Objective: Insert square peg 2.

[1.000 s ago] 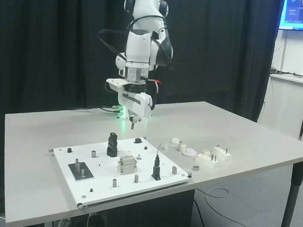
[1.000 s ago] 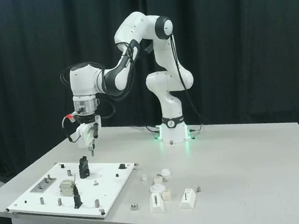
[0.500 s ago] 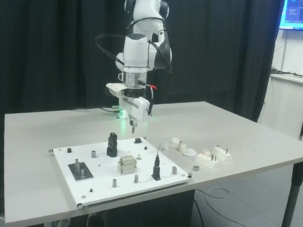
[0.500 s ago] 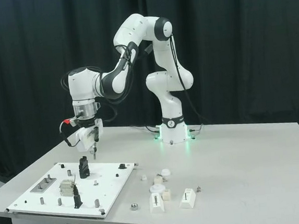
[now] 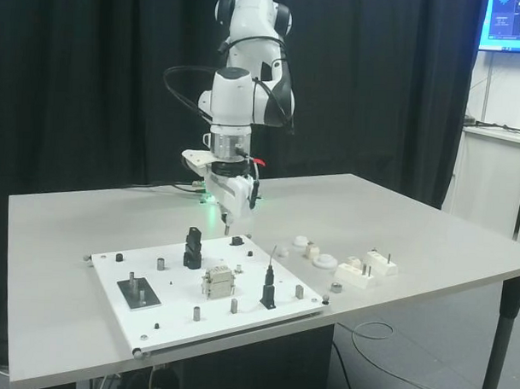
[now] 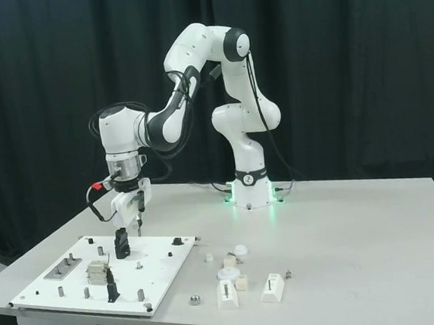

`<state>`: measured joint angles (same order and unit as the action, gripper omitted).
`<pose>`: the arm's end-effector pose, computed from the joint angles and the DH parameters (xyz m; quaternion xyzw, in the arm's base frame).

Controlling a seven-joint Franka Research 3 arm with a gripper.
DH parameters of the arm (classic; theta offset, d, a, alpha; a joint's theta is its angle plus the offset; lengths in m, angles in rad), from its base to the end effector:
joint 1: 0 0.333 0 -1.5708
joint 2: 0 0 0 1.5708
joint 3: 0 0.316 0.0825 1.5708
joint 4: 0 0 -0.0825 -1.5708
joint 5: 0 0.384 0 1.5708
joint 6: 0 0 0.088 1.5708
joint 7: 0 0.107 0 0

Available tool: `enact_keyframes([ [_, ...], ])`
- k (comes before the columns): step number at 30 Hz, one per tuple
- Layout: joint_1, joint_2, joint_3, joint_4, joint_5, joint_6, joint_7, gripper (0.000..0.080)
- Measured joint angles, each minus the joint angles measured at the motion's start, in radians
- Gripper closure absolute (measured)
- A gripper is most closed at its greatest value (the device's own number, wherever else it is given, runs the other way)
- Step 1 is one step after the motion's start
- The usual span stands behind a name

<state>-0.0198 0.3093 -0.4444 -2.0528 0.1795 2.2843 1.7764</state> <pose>0.5270 -0.2524 0.2969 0.3874 -0.9217 -0.0167 0.0120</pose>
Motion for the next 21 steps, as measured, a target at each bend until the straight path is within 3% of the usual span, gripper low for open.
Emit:
enact_keyframes([
  [11,-0.001,0.038,-0.009,0.0,0.016,0.031,0.0,0.0726],
  [21,0.001,0.078,-0.008,-0.001,0.064,0.069,0.0,0.0726],
])
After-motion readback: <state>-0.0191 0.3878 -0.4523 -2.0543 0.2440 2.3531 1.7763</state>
